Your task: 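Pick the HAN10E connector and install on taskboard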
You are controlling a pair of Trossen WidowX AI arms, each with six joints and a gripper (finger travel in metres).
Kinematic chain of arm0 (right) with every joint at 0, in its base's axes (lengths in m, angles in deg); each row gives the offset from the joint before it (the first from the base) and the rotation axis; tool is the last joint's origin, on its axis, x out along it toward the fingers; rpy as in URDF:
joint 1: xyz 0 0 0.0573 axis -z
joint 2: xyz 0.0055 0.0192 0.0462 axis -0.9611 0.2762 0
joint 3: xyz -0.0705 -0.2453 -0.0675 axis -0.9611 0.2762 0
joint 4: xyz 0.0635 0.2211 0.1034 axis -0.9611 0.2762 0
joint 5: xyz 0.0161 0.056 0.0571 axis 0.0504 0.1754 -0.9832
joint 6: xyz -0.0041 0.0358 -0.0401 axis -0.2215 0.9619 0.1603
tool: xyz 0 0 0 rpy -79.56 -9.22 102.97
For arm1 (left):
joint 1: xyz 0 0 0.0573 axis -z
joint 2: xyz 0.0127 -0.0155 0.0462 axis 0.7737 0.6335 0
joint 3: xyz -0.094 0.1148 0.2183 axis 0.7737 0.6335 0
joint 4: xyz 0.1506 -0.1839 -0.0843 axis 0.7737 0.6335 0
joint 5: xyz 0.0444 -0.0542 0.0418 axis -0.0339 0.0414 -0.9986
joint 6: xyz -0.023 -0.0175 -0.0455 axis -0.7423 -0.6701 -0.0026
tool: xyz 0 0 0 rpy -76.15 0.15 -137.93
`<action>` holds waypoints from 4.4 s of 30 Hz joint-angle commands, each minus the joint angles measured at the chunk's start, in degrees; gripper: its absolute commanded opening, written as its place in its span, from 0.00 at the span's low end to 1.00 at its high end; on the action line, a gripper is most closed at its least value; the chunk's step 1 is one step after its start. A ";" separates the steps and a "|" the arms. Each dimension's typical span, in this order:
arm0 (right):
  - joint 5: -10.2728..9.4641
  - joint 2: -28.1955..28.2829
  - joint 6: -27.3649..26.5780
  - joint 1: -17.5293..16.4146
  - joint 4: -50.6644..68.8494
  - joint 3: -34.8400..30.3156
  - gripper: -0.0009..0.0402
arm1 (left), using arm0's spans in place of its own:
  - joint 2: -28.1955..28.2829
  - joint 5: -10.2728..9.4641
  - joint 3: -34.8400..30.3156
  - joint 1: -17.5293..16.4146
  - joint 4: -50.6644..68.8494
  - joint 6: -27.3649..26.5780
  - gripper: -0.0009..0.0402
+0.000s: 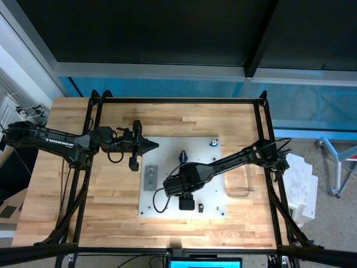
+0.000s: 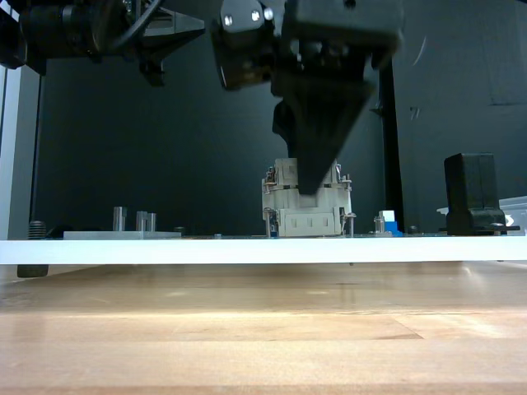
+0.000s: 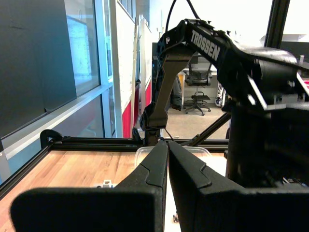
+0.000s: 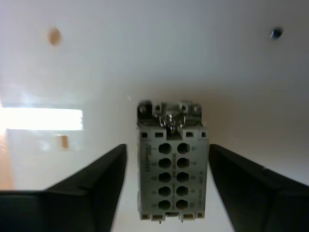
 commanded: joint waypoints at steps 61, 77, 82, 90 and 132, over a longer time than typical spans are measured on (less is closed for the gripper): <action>-4.50 -53.42 -13.25 19.37 -35.45 41.03 0.54 | 0.00 0.02 -0.02 0.00 0.00 0.00 0.02; -4.52 -62.51 -15.28 19.87 -63.71 57.64 0.08 | 0.00 0.02 -0.02 0.00 0.00 0.00 0.02; -4.46 -63.21 -15.52 19.89 -72.50 61.61 0.03 | 0.00 0.02 -0.02 0.00 -0.02 0.00 0.02; -3.96 -63.28 -13.75 19.96 -81.55 67.12 0.02 | 0.00 0.02 -0.02 0.00 -0.02 0.00 0.02; -4.61 -63.28 -12.07 19.58 -83.67 69.66 0.02 | 0.00 0.02 -0.02 0.00 0.00 0.00 0.02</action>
